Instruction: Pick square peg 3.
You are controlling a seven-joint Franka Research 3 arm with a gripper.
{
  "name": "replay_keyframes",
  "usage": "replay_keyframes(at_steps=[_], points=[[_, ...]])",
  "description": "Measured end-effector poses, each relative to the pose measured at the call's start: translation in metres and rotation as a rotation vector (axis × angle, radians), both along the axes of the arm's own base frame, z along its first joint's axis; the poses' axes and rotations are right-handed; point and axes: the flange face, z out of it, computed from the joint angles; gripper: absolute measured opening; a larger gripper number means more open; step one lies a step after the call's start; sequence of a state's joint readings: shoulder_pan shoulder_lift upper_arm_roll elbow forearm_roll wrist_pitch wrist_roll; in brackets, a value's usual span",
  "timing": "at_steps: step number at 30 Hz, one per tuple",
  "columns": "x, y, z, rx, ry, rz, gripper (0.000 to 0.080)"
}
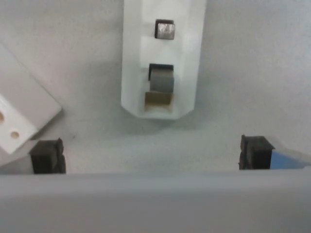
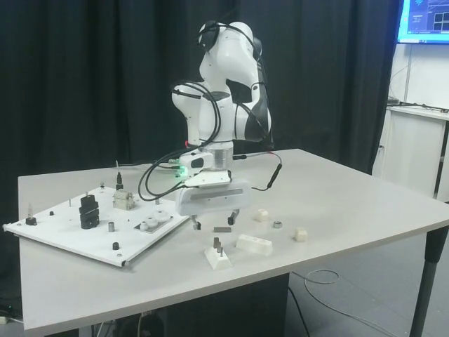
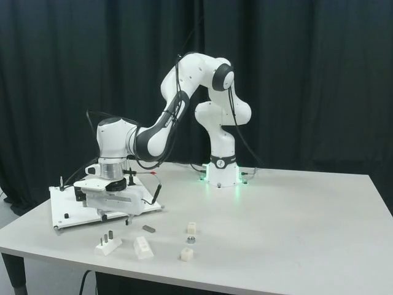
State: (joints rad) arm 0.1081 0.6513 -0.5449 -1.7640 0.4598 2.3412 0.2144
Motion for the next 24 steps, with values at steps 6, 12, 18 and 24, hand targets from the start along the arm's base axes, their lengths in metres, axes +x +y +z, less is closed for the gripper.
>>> replay_keyframes(at_steps=[6,12,18,24], points=[[0.006,0.001,-0.002,-0.004,-0.003,0.005,0.0800],[0.017,0.000,-0.007,-0.018,-0.008,0.007,0.0800],[0.028,-0.002,-0.013,-0.023,-0.010,0.014,0.0800],[0.035,-0.005,-0.021,-0.016,0.006,0.019,0.0800]])
